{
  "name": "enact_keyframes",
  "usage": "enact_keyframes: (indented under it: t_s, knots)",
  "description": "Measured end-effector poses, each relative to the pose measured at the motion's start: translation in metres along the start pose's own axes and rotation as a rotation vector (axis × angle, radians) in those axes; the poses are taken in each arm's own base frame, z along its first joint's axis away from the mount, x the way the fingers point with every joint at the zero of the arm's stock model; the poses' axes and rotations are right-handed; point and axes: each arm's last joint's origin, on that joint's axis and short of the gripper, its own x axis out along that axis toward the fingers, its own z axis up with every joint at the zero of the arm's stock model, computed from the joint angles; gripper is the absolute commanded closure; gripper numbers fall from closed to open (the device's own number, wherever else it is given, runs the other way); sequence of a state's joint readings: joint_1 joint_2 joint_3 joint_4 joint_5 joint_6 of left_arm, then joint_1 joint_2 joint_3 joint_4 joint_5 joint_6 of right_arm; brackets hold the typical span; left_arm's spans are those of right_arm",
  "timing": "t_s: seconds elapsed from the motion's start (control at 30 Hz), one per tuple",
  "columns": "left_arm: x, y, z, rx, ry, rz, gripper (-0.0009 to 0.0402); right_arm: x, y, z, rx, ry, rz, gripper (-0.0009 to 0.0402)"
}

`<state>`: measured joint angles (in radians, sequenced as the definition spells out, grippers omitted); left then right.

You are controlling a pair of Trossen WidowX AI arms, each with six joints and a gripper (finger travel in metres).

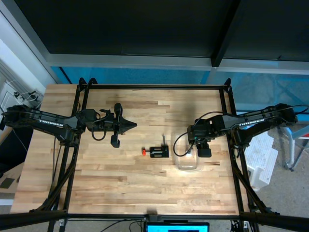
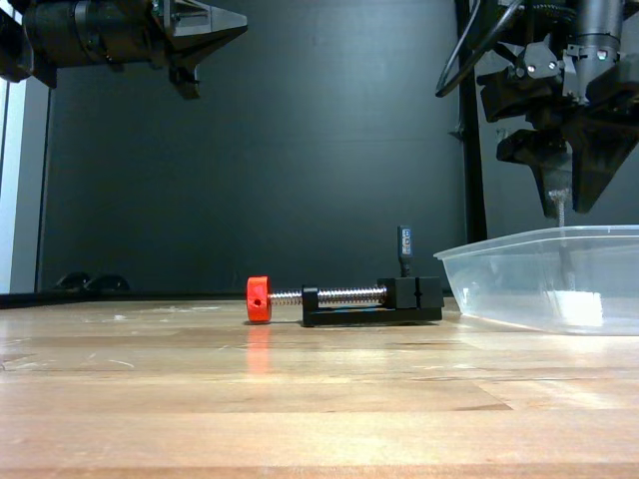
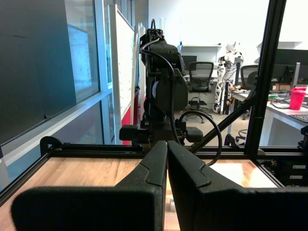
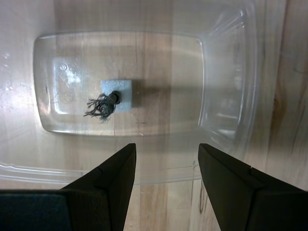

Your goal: Pick the usb-c connector and install on the hub

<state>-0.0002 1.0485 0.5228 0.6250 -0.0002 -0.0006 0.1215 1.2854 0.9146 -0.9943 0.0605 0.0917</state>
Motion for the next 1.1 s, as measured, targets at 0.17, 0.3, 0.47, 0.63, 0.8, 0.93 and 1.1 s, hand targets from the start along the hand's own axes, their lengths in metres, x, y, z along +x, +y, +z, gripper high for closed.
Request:
enact_keyframes:
  t_s: [0.17, 0.3, 0.47, 0.63, 0.8, 0.93, 1.1]
  knots:
    - [0.000, 0.000, 0.000, 0.000, 0.000, 0.000, 0.0393, 0.006, 0.002, -0.003, -0.003, 0.002, 0.001, 0.0214]
    - [0.000, 0.000, 0.000, 0.000, 0.000, 0.000, 0.0393, 0.010, 0.003, -0.003, -0.004, -0.006, 0.003, 0.0214]
    - [0.000, 0.000, 0.000, 0.000, 0.000, 0.000, 0.0393, 0.017, 0.004, -0.006, -0.008, -0.012, 0.005, 0.0214]
    - [0.000, 0.000, 0.000, 0.000, 0.000, 0.000, 0.0393, 0.022, 0.004, -0.007, -0.010, -0.006, 0.003, 0.0214]
    - [0.000, 0.000, 0.000, 0.000, 0.000, 0.000, 0.0393, 0.029, 0.005, -0.003, -0.010, 0.002, 0.002, 0.0214]
    - [0.000, 0.000, 0.000, 0.000, 0.000, 0.000, 0.0393, 0.033, 0.006, -0.001, -0.012, 0.012, 0.001, 0.0215]
    - [0.000, 0.000, 0.000, 0.000, 0.000, 0.000, 0.0393, 0.035, 0.006, 0.000, -0.013, 0.012, 0.001, 0.0215]
